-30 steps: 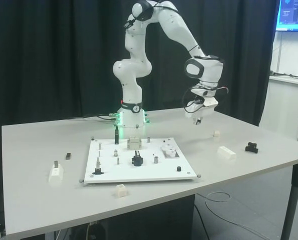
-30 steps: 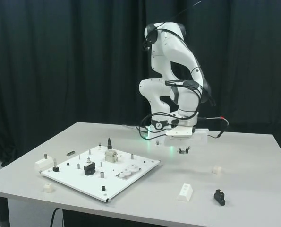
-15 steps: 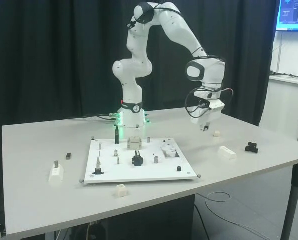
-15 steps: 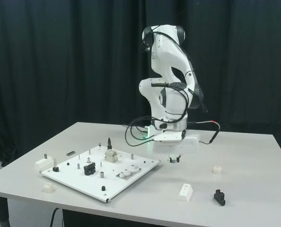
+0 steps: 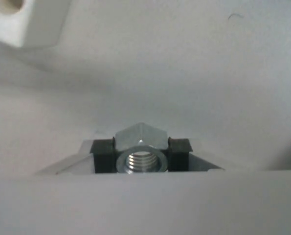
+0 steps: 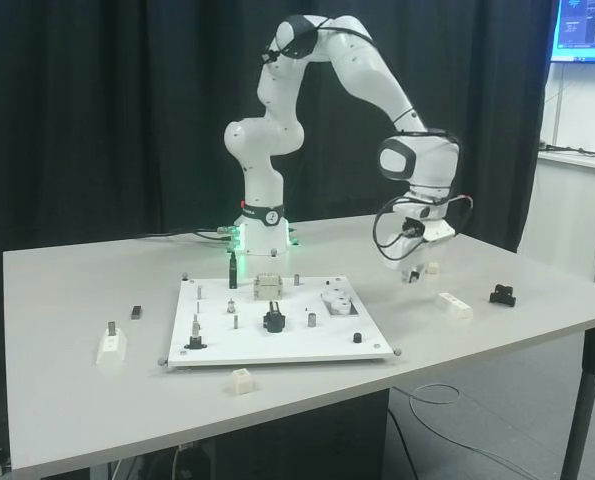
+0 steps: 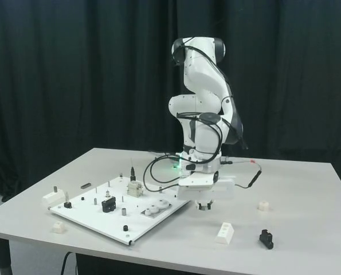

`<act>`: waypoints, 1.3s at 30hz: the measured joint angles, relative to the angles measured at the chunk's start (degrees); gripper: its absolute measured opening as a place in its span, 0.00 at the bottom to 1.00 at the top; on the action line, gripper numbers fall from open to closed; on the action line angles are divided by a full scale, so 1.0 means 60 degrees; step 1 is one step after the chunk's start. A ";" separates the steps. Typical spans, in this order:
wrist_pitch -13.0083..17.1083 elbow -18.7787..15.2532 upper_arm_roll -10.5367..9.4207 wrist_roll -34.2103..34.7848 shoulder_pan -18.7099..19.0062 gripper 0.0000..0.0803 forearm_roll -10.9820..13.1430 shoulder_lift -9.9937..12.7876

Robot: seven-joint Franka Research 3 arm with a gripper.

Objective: Place bolt 4.

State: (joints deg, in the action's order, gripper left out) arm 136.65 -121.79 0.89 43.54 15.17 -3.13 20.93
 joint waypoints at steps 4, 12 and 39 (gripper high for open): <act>0.0000 0.0230 0.0104 -0.0015 0.0001 0.28 -0.0008 0.0319; 0.0010 0.0658 0.0243 -0.0016 0.0000 0.28 -0.0014 0.0893; -0.0635 0.1651 0.0422 -0.0015 0.0000 0.57 -0.0069 0.1702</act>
State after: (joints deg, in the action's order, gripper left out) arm 132.84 -111.89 3.43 43.45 15.17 -3.54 31.14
